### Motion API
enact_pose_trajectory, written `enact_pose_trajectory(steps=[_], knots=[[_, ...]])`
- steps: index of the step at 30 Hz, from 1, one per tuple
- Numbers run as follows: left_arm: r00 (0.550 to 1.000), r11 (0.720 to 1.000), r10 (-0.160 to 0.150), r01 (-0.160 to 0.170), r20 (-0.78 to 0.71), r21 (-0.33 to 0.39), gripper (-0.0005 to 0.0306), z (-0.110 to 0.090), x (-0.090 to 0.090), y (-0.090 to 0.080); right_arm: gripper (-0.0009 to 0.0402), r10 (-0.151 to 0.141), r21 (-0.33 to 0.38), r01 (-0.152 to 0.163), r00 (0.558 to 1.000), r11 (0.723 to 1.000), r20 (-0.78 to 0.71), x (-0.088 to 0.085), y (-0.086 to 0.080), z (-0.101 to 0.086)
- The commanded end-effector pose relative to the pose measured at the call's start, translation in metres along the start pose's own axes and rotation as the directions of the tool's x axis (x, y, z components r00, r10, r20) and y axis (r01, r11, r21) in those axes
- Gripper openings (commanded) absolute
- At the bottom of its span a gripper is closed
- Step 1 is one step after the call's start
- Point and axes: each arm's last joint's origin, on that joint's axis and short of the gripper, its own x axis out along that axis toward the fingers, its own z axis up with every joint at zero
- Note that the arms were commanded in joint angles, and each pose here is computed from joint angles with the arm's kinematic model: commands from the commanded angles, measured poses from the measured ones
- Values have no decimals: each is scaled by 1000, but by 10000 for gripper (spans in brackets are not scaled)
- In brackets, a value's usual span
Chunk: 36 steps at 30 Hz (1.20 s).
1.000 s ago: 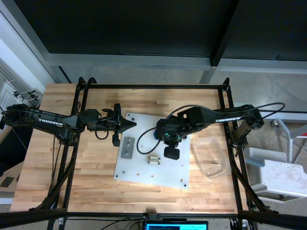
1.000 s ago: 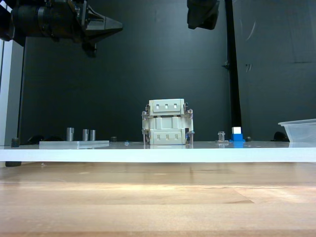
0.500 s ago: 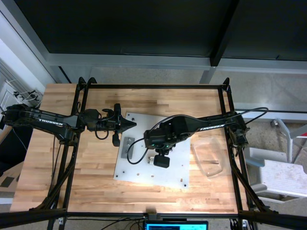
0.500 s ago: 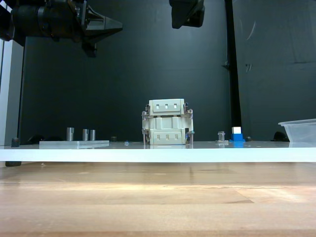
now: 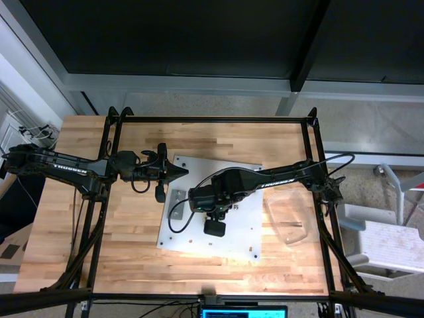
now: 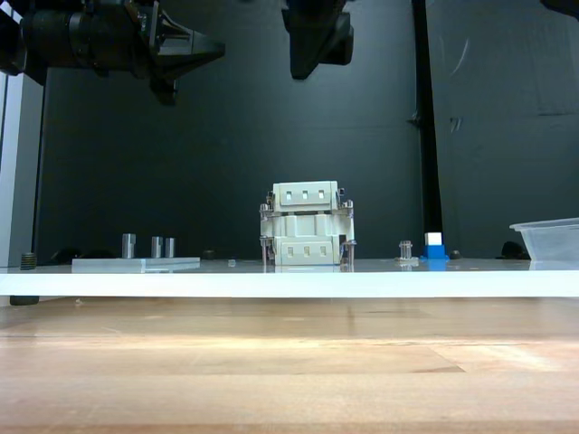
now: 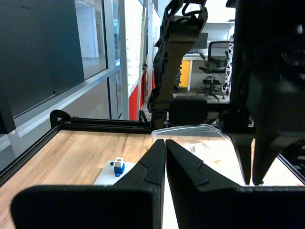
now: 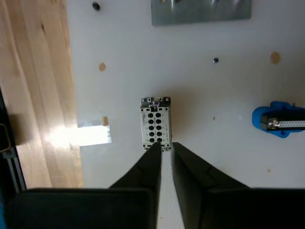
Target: Remove the HAN10-E connector and place it in the container
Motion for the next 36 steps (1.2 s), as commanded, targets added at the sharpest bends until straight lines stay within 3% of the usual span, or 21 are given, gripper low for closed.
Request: enact_pose_trajectory(steps=[1,9,17,21,36], knots=[[1000,1000,0,0,-1,0,0,0,0,0,82,-14,-6,14,1000,1000,-12,8,1,1],[1000,1000,0,0,0,0,0,0,0,0,194,-33,-11,33,999,999,-38,21,2,3],[1000,1000,0,0,-1,0,0,0,0,0,269,-48,-17,47,997,999,-59,33,3,4],[1000,1000,0,0,0,0,0,0,0,0,285,-65,-20,64,996,998,-67,40,4,5],[1000,1000,0,0,-1,0,0,0,0,0,287,-71,-26,69,993,997,-89,73,4,-1]])
